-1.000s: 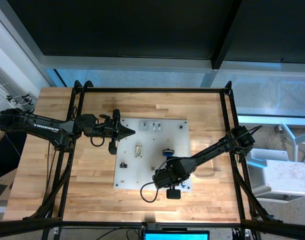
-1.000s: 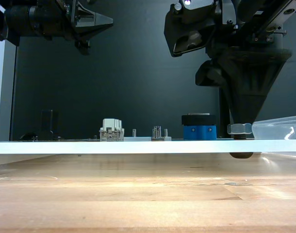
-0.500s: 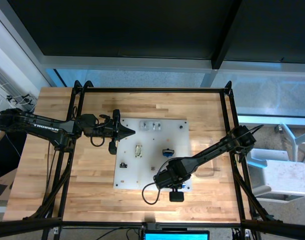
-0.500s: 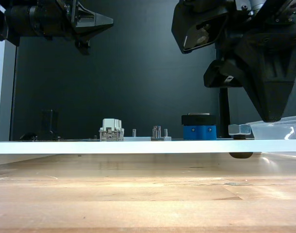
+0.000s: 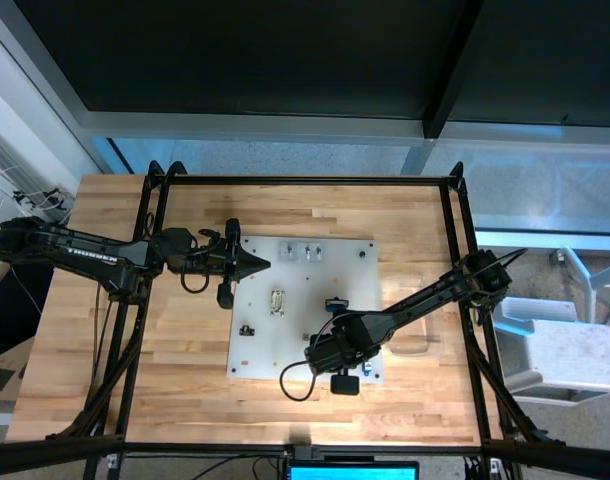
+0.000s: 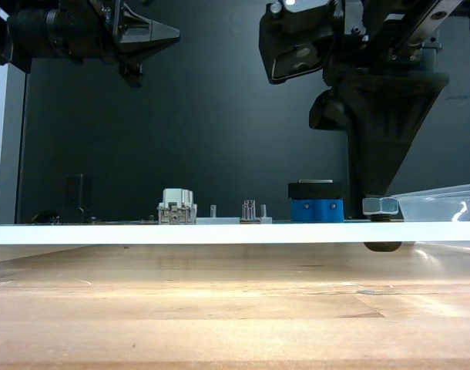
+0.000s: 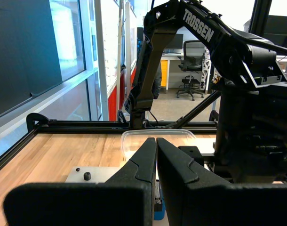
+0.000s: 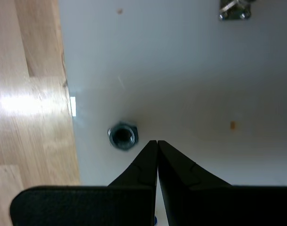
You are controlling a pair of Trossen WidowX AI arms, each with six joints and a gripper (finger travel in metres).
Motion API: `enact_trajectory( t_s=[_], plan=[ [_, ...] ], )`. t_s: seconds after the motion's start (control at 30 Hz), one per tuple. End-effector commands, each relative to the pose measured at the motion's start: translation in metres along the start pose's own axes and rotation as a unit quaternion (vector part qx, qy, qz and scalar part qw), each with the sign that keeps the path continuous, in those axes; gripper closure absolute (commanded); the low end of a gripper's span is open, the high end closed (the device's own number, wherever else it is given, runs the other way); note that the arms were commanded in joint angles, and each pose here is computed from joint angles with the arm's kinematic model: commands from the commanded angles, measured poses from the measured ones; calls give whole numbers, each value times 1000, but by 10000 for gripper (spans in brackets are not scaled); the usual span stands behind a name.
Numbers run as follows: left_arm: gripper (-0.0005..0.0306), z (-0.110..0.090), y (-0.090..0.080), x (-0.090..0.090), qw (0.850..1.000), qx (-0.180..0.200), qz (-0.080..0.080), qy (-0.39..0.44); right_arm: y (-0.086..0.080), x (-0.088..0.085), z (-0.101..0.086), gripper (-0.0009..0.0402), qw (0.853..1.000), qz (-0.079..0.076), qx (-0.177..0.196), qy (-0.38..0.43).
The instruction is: Pick the M12 fastener and fasten on the M12 threads
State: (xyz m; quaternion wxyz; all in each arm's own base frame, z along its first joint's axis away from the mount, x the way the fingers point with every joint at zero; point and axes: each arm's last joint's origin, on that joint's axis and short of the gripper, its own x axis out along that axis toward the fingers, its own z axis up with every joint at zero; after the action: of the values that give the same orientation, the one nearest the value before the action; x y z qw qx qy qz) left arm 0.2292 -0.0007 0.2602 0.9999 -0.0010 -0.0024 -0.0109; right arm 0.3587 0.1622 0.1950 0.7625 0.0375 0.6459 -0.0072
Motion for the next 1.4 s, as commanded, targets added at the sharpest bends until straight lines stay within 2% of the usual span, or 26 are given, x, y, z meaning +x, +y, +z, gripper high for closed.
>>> enact_trajectory(
  t_s=[0.03,0.23,0.3,0.33,0.43,0.47,0.5,0.53,0.67,0.93,1.1,1.23,1.4],
  plan=[
    [300,0,0,0,1000,0,0,0,0,5,0,393,1000,-1,0,2],
    [300,0,0,0,1000,0,0,0,1,10,0,393,1000,-1,-1,5],
    [300,0,0,0,1000,0,0,0,1,8,0,393,1000,12,-2,10],
    [300,0,0,0,1000,0,0,0,2,6,-1,393,999,31,-6,18],
    [300,0,0,0,1000,0,0,0,7,-1,-4,393,990,125,-35,58],
    [300,0,0,0,1000,0,0,0,7,-2,-5,393,987,143,-40,66],
    [300,0,0,0,1000,0,0,0,7,-4,-6,393,986,146,-41,70],
    [300,0,0,0,1000,0,0,0,6,-6,-7,393,987,137,-41,68],
    [300,0,0,0,1000,0,0,0,2,-7,-7,393,995,80,-35,50],
    [300,0,0,0,1000,0,0,0,-1,-4,-5,393,1000,19,3,24],
    [300,0,0,0,1000,0,0,0,-1,1,-3,393,1000,1,26,14],
    [300,0,0,0,1000,0,0,0,0,2,-2,393,1000,6,27,6],
    [300,0,0,0,1000,0,0,0,1,4,-3,393,999,5,30,8]
  ],
)
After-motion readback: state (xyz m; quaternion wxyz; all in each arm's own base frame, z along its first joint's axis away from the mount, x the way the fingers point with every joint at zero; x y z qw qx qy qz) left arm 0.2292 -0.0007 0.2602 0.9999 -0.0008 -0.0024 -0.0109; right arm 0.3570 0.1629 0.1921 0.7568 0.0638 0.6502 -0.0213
